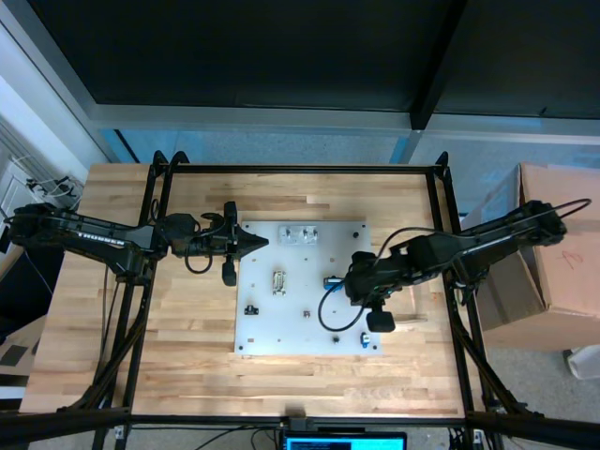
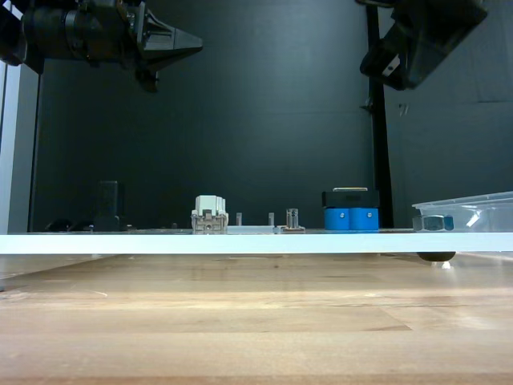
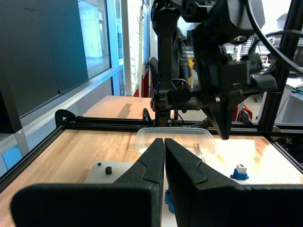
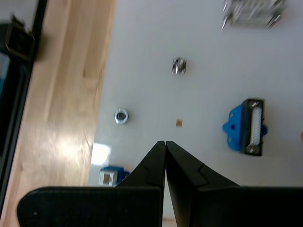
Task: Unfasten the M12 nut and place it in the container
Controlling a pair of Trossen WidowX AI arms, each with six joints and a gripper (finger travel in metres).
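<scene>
The small silver nut (image 4: 121, 116) sits low on its stud near the white board's (image 1: 281, 319) near right edge. The low view shows the nut (image 2: 433, 223) in front of the clear tray (image 2: 474, 210). The high view places the nut (image 1: 337, 339) on the board, outside the tray. My right gripper (image 4: 165, 142) hangs shut and empty high above the board's right half, some way off the nut. My left gripper (image 3: 164, 140) is shut and empty too, raised over the board's far left edge (image 1: 262, 242). The right arm hides most of the tray in the high view.
A blue D-sub connector (image 4: 244, 126), a silver post (image 4: 179, 65) and a small blue socket (image 4: 111, 176) stand on the board near the nut. A white connector (image 1: 279, 283) sits mid-board. Black frame rails (image 1: 441, 216) ring the table. A cardboard box (image 1: 553, 244) stands off its right edge.
</scene>
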